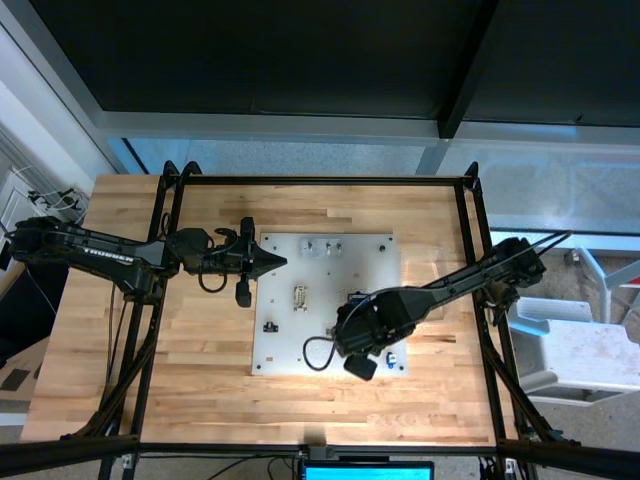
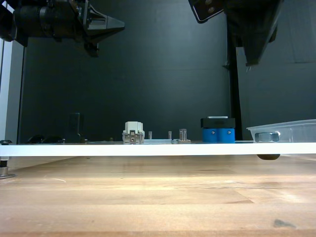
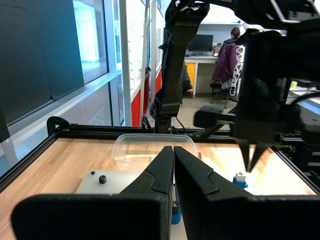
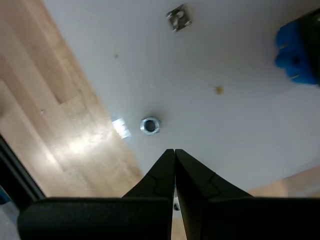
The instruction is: Unfasten the M12 fastener and place in the container
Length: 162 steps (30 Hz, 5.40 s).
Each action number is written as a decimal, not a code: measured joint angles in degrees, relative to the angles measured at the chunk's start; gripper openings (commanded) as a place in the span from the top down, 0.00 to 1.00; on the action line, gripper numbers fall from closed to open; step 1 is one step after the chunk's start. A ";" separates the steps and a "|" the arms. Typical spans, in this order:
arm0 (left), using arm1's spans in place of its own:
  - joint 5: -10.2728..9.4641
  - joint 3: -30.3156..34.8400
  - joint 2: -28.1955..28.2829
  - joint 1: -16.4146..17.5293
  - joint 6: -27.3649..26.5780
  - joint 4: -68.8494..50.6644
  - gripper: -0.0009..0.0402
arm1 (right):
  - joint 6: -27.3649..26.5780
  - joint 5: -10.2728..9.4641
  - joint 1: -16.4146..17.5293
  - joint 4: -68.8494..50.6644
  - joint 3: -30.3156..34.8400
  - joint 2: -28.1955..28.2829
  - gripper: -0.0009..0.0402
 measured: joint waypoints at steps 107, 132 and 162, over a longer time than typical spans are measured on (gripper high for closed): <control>0.00 0.00 0.00 0.00 -0.02 -0.02 0.98 | 1.42 -2.47 1.68 11.45 -5.11 10.54 0.97; 0.00 0.00 -0.02 0.00 -0.02 -0.02 0.98 | -90.44 -2.36 1.55 11.76 -5.11 10.51 0.97; 0.00 0.02 0.00 0.00 -0.02 0.00 0.98 | -96.13 -1.57 1.40 11.82 -5.11 10.51 0.57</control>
